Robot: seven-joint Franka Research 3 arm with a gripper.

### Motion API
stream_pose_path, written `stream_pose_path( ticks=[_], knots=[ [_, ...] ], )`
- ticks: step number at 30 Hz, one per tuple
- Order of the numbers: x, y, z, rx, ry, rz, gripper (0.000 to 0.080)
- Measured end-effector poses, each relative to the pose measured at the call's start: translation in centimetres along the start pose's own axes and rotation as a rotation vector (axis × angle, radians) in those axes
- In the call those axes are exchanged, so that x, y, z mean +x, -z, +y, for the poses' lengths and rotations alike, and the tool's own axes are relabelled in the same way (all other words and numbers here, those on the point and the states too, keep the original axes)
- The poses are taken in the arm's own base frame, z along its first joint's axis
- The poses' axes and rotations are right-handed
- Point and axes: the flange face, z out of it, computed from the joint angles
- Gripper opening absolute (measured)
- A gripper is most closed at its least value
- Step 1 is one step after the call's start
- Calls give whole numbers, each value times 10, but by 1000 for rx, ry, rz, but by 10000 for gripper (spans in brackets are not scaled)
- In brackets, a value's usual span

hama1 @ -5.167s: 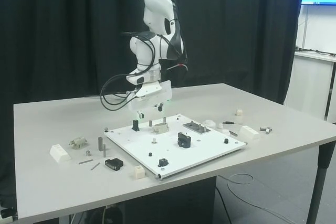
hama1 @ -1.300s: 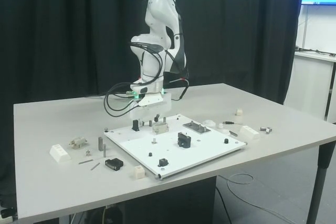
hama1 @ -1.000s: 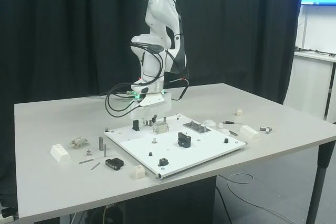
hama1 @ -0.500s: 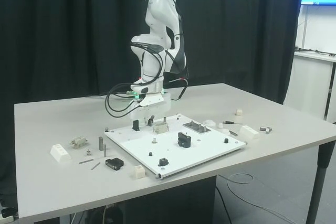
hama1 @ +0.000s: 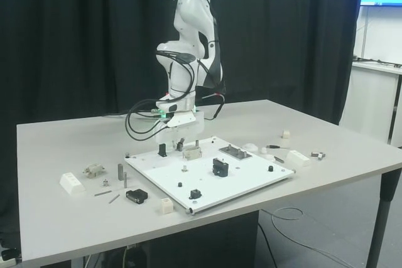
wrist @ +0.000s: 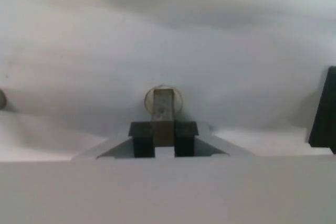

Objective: Remove square peg 3.

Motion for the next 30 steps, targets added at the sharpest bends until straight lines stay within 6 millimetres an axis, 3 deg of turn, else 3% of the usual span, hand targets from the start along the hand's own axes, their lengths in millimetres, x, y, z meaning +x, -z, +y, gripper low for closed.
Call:
stream_pose_path(
  ticks=[30],
  knots=[
    [1, 12, 1, -7, 5, -18, 75]
  ],
)
